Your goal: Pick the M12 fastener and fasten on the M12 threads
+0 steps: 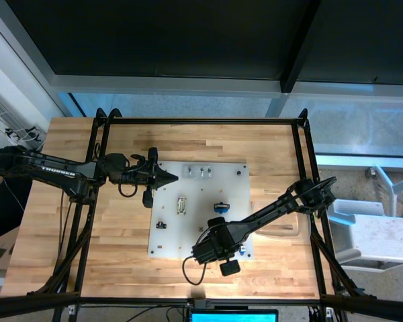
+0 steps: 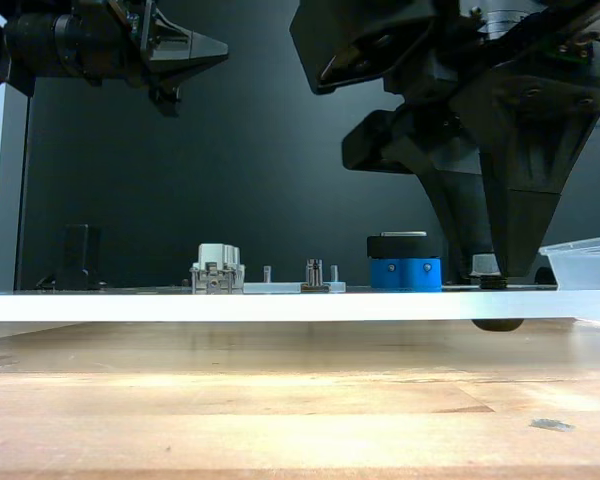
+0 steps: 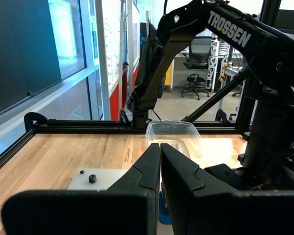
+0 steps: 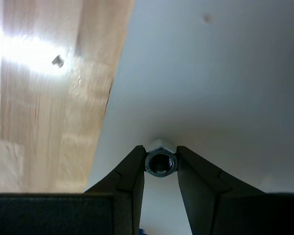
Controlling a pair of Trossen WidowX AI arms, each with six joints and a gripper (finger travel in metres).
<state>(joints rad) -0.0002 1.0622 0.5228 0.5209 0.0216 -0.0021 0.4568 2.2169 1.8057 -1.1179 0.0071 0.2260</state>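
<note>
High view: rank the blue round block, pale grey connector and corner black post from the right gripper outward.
From the right gripper, at the white board's near right, jaws shut on a small silver nut:
1. Blue round block, just beyond.
2. Pale grey connector, mid-left.
3. Small black post, far right corner.
Left gripper hangs over the far left edge.

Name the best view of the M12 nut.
Right wrist view: the M12 nut shows hex and bore, gripped by the right pincer over the board. High and low views show mostly that arm; the left pincer, hovering far-left, sees none of it.
</note>
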